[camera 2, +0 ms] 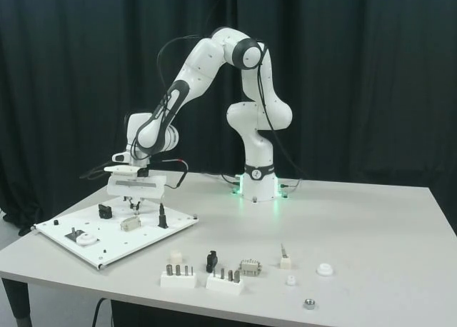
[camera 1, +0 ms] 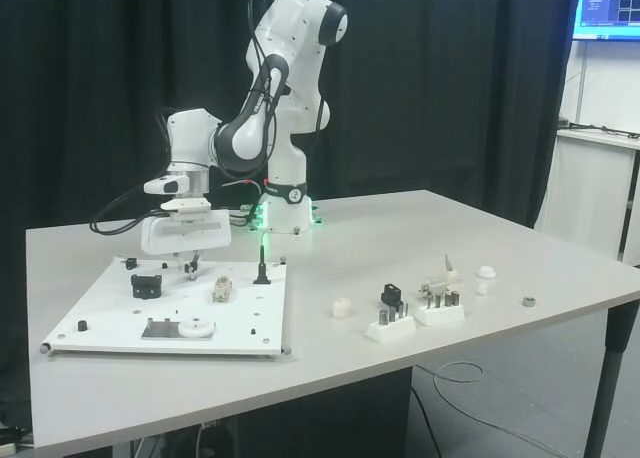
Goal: Insert BNC.
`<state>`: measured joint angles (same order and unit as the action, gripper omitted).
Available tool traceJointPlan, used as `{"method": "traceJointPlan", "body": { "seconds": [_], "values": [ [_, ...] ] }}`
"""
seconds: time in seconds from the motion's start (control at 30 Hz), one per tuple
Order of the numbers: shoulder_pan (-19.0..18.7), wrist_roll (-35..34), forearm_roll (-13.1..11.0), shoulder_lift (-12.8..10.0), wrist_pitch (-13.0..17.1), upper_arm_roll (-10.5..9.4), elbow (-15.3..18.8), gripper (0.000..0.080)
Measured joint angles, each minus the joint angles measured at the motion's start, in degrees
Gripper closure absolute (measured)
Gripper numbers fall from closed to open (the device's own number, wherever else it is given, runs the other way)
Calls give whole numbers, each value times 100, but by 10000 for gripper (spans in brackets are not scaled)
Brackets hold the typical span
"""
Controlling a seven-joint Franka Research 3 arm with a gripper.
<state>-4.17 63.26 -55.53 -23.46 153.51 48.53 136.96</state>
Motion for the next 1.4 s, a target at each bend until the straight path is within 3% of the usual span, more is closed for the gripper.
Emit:
{"method": "traceJointPlan", "body": {
  "seconds": [1.4],
  "values": [
    [1, 54, -32, 95, -10, 1, 92, 679]
  ]
}}
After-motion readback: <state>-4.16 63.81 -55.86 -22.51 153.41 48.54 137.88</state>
